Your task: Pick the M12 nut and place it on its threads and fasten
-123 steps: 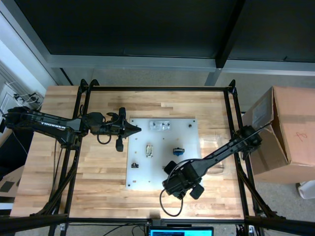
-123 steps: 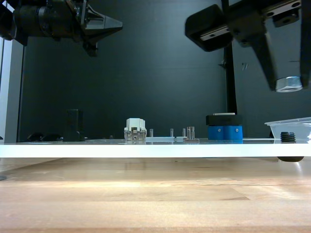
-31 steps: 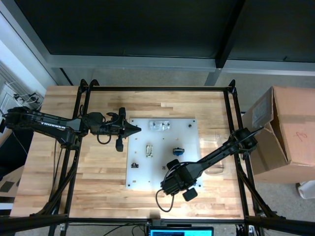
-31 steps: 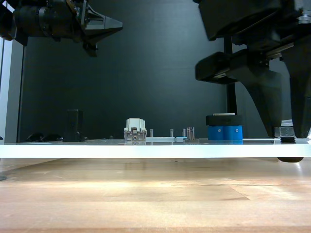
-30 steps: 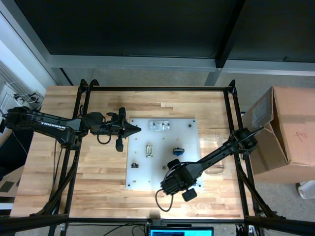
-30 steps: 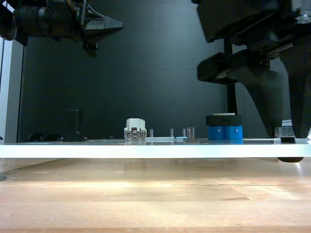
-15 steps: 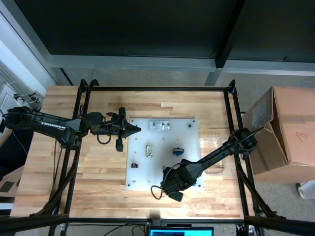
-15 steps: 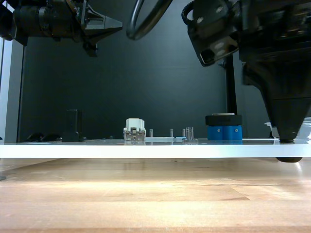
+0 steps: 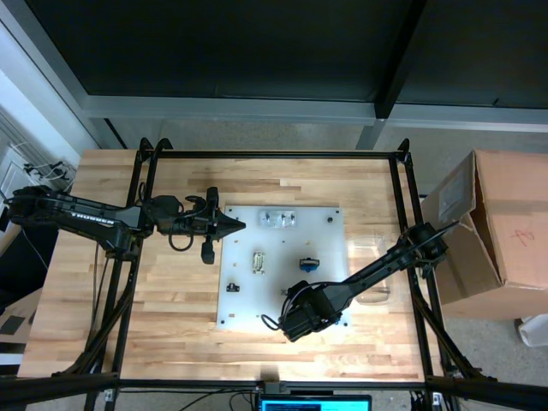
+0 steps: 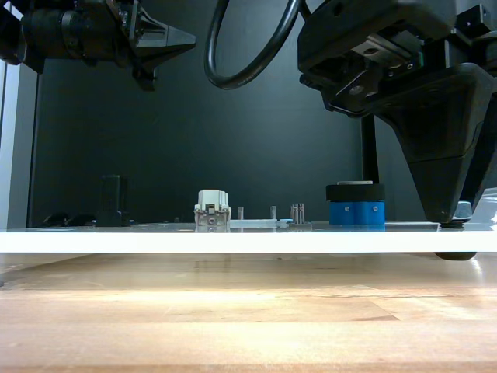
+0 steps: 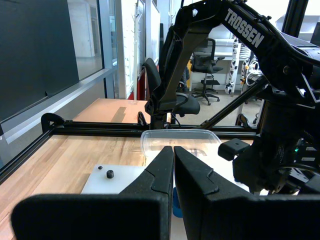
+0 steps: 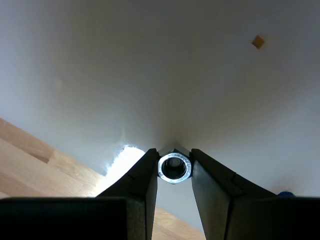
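Right gripper (image 10: 447, 221): my jaws pinch the nut (image 12: 174, 167) at their tips, low on the board (image 9: 248, 317); stud hidden beneath them, seating untellable. Left gripper (image 9: 236, 225): jaws pressed together, raised, well away.

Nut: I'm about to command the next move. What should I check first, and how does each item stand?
1. Nut gripped by right gripper: ok, it sits between the fingers.
2. Right gripper down at the board, near its near right edge: ok.
3. Nut on its stud: cannot tell, the fingers hide the stud.
4. Nut's hole squarely facing the right wrist camera: ok.
5. Left gripper apart from the work: ok, shut, holding nothing, high over the board's far left edge.
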You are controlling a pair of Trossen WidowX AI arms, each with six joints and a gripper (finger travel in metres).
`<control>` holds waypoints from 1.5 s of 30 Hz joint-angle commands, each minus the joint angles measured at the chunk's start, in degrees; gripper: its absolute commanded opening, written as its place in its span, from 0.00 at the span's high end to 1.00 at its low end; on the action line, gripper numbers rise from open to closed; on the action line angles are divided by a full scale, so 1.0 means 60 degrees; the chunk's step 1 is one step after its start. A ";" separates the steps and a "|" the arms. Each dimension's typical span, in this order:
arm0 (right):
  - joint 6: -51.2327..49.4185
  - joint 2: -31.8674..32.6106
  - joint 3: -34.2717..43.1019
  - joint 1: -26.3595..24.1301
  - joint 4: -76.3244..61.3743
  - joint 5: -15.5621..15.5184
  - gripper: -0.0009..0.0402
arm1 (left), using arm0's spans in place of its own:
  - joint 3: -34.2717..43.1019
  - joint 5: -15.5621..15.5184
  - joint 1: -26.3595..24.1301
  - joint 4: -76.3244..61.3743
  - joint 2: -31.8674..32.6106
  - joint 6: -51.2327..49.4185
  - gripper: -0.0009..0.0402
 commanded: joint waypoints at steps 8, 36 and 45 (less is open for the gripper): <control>0.0142 0.0000 0.0007 0.0004 -0.0029 -0.0018 0.92 | 0.0000 0.0004 0.0004 0.0004 0.0004 0.0000 0.98; 0.0062 -0.0382 0.0011 0.0004 -0.0004 0.0007 0.48 | 0.0000 0.0000 0.0000 0.0007 0.0004 0.0000 0.98; -0.1534 -0.1038 0.0047 0.0004 -0.0222 0.0233 0.50 | 0.0000 0.0000 0.0000 0.0004 0.0004 0.0000 0.98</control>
